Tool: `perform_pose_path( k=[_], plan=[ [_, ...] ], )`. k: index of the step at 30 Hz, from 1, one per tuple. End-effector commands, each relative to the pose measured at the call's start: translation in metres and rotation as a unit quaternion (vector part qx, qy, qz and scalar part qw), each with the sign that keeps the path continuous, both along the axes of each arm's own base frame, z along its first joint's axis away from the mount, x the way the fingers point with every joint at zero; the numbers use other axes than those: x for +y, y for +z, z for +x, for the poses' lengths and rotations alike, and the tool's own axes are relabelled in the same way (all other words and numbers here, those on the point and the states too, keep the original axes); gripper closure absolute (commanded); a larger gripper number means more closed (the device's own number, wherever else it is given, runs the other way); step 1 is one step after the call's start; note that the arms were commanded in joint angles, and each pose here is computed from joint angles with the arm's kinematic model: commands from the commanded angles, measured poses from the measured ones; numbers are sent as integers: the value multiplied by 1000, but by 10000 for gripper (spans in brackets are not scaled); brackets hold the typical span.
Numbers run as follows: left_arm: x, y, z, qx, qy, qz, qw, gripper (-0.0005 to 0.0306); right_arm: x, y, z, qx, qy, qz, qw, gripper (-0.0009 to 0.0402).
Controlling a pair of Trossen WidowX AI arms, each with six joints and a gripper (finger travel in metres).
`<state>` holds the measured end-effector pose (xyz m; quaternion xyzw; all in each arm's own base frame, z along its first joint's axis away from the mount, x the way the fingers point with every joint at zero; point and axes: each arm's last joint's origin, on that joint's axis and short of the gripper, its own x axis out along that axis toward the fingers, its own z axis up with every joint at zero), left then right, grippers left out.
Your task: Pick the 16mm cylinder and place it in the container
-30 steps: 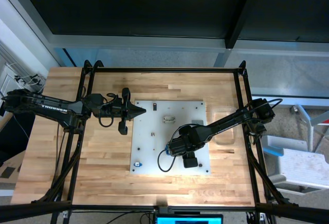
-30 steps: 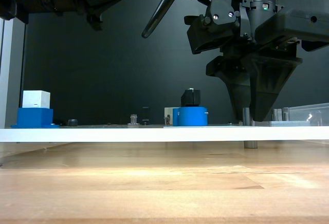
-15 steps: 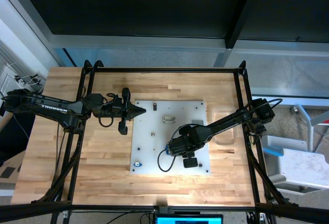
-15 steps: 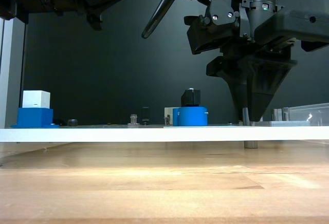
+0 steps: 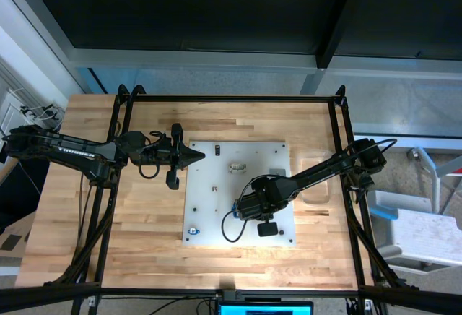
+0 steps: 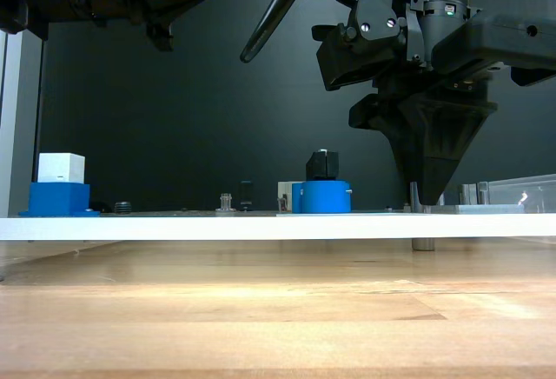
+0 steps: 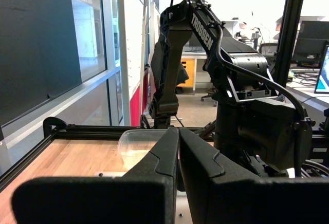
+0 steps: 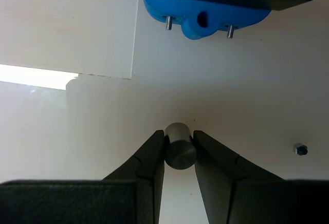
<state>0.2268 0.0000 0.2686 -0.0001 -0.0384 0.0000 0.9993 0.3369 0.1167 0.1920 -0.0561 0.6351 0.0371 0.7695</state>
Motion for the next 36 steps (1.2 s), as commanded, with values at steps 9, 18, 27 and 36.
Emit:
perform_pose_path(
  k=[9,18,27,36],
  plan=[
    [0,0,0,0,0,0,1000,300,-1,12,-3,-15,1,5,1000,364],
    [0,0,0,0,0,0,1000,300,-3,25,-9,-26,0,9,1000,364],
    [0,0,0,0,0,0,1000,300,-7,40,-20,-23,0,8,1000,364],
    [0,0,0,0,0,0,1000,300,-14,67,-39,-34,-1,11,999,364]
  ],
)
